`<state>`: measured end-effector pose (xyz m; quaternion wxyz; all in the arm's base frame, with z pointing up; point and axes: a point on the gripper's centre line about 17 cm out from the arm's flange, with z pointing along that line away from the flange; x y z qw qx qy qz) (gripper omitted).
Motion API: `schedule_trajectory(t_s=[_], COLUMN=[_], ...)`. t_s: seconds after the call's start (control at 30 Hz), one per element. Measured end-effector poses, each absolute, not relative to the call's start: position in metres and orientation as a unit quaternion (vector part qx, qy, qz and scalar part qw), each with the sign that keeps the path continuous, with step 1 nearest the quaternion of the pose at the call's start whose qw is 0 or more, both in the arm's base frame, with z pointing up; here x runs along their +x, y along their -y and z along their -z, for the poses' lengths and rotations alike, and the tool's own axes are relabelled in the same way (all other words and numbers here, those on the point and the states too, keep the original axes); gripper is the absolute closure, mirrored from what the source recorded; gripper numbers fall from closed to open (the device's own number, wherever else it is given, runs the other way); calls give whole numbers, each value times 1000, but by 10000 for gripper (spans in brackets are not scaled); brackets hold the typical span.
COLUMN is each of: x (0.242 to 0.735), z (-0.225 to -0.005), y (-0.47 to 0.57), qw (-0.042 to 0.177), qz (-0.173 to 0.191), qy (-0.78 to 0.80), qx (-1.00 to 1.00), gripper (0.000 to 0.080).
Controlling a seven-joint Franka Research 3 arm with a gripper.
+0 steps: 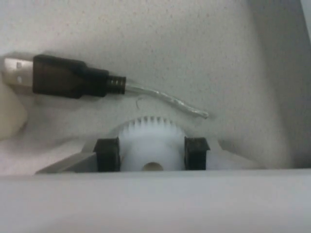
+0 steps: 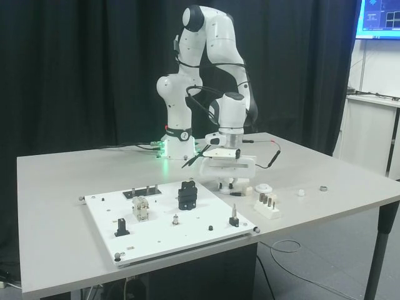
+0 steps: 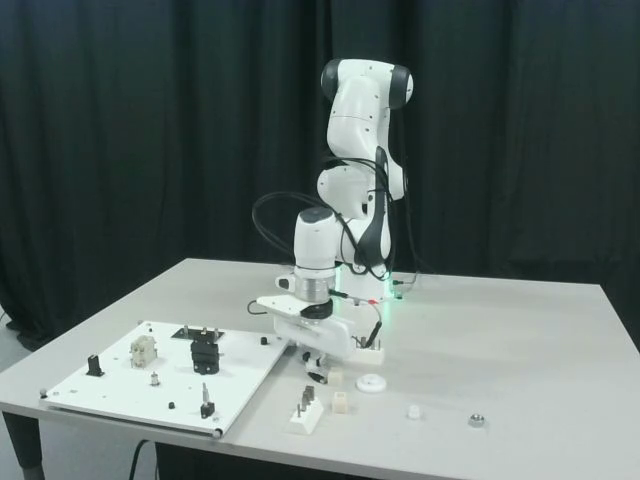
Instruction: Pick medium gear.
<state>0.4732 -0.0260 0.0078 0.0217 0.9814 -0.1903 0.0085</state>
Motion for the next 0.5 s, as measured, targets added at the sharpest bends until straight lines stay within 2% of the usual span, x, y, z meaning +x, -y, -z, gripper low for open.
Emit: schedule_trajectory(t_s=[0.5], x=[479], z=[-17], y=[22], qw=[15], qz=[-16], qy=[183], qx=[983], gripper=[518])
